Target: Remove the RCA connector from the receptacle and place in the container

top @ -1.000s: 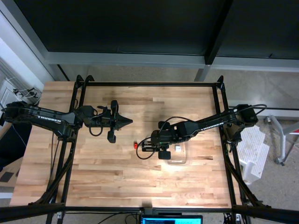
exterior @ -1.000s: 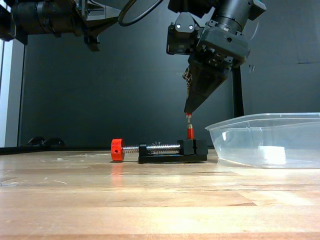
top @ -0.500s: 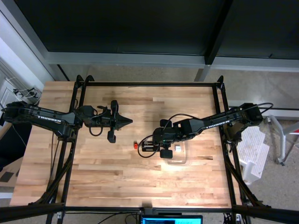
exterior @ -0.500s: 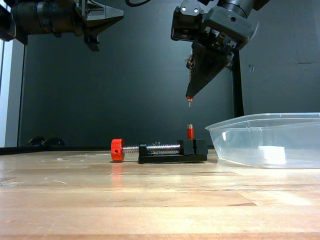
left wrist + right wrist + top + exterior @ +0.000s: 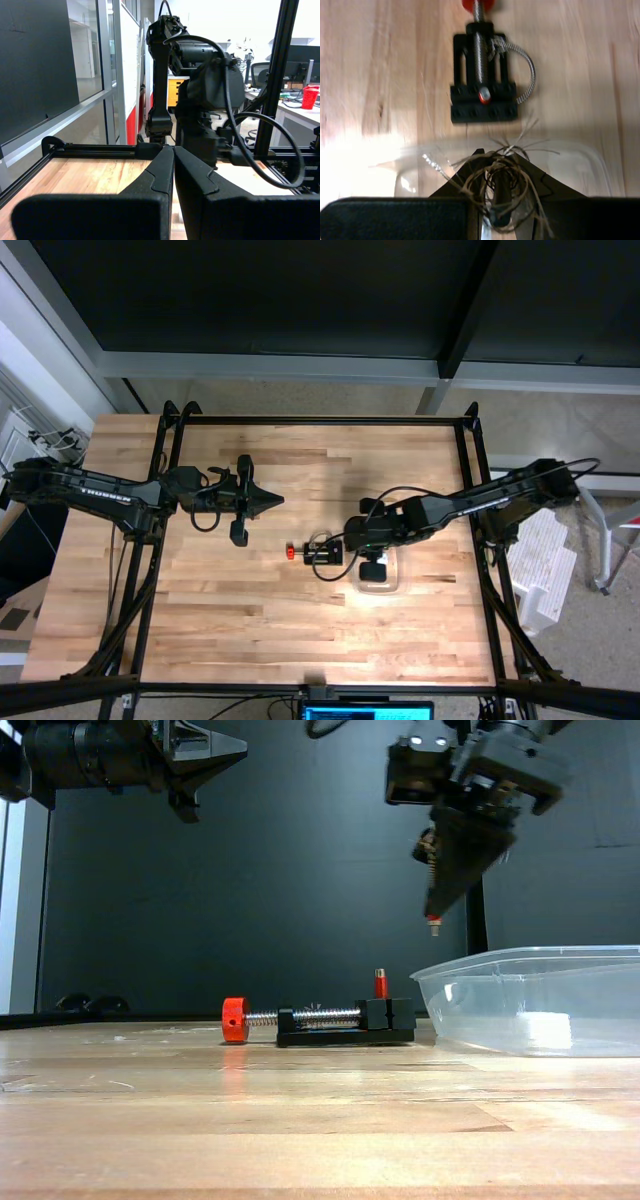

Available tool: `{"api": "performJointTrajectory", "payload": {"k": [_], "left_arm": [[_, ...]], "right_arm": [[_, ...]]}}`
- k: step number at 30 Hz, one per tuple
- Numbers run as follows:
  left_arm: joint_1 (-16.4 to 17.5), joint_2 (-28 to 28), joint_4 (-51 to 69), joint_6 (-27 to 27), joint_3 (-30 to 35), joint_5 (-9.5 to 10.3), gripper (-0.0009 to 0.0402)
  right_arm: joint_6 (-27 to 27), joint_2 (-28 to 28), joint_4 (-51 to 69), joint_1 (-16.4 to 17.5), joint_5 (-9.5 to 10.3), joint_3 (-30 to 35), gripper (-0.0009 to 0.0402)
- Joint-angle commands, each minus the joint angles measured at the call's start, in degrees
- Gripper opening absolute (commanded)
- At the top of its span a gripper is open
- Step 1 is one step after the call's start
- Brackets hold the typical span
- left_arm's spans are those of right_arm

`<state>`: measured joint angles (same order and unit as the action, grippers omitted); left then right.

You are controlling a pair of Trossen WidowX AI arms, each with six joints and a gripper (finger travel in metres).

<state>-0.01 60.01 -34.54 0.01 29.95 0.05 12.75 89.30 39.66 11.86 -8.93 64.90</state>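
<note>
From above, the left gripper (image 5: 262,501) hangs parked at ten o'clock of the receptacle (image 5: 322,553), while the right gripper (image 5: 372,562) is at its three o'clock, over the container's (image 5: 392,587) ten o'clock corner. At table level the right gripper pinches the RCA connector (image 5: 434,928), clear of the receptacle and just above the container's nine o'clock rim. It looks best to carry it toward three o'clock and lower it inside the walls before letting go. The left wrist view shows the left gripper's fingers (image 5: 160,170) pressed together, empty.

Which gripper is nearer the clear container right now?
Right. The right gripper hangs above the container, near its left end, shut on the RCA connector; the left gripper sits high, far left, beyond the receptacle.
</note>
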Motion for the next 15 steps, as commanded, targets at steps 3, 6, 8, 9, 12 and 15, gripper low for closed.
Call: {"api": "performJointTrajectory", "payload": {"k": [3, 6, 8, 9, 12, 15], "left_arm": [[0.0, 0.0, 0.0, 0.0, 0.0, -0.02, 0.0000], [0.0, 0.0, 0.0, 0.0, 0.0, -0.02, 0.0000], [0.0, 0.0, 0.0, 0.0, 0.0, -0.02, 0.0000], [0.0, 0.0, 0.0, 0.0, 0.0, -0.02, 0.0000], [0.0, 0.0, 0.0, 0.0, 0.0, -0.02, 0.0000], [0.0, 0.0, 0.0, 0.0, 0.0, -0.02, 0.0000]], "right_arm": [[2.4, -4.1, 0.2, 0.2, -0.09, -5.4, 0.0000], [3.3, -5.8, 0.2, 0.3, -0.11, -7.5, 0.0000], [3.4, -6.6, 0.2, 0.3, -0.09, -9.0, 0.0000], [3.5, -6.9, 0.2, 0.3, -0.07, -9.6, 0.0000], [4.3, -7.3, 0.2, 0.4, -0.07, -11.2, 0.0001], [5.0, -7.3, 0.1, 0.4, -0.07, -12.3, 0.0016]]}}
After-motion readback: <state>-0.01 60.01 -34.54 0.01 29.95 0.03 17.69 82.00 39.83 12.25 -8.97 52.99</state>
